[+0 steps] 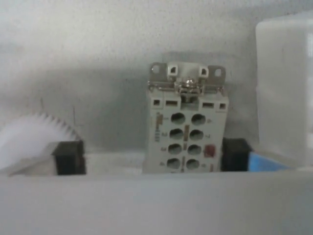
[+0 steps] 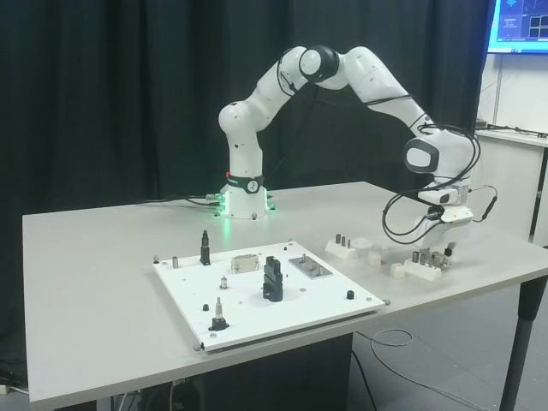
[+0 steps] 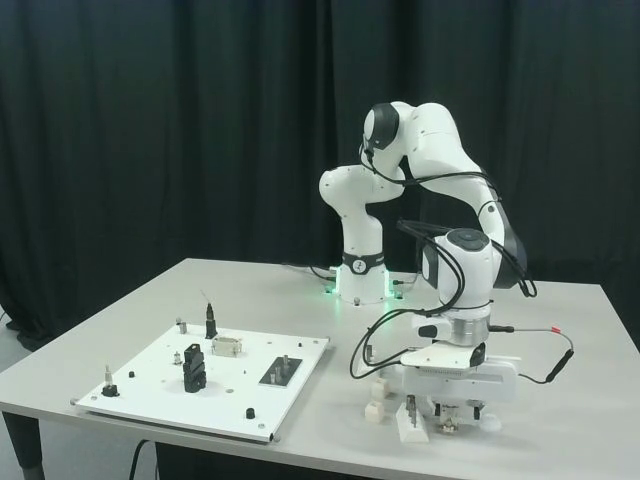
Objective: Pick waterproof.
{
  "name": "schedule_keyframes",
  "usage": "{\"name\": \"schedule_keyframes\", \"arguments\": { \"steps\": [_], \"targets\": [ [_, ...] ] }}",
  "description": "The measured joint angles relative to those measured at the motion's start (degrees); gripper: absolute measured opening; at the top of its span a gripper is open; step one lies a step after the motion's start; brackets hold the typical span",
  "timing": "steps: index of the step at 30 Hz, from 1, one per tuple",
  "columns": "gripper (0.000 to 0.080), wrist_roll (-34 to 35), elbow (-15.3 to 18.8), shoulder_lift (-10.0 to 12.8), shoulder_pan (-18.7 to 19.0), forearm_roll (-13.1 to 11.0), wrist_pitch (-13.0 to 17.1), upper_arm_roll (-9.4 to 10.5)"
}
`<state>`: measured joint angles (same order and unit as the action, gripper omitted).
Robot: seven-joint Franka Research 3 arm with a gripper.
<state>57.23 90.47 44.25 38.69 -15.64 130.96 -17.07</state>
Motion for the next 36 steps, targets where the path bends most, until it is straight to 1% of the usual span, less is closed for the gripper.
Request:
{"name": "schedule_keyframes", "arguments": {
  "steps": [6, 7, 13, 14, 23, 27, 36],
  "targets": [
    [0.0695, 0.0, -0.02, 0.2, -0.17, 0.0, 0.0, 0.0],
    [0.0396, 0.0, -0.02, 0.25, -0.2, 0.0, 0.0, 0.0],
    [0.0396, -0.01, -0.19, 0.37, -0.43, 0.0, 0.0, 0.0],
    [0.0325, -0.01, -0.23, 0.39, -0.47, 0.0, 0.0, 0.0],
    [0.0325, -0.01, -1.08, 0.45, -0.87, 0.01, -0.33, -0.03],
    [0.0325, -0.01, -2.0, 0.38, -0.9, 0.03, -1.8, -0.23],
    [0.0325, -0.01, -4.75, 0.16, -0.9, 0.19, -6.71, -1.0]
  ]
}}
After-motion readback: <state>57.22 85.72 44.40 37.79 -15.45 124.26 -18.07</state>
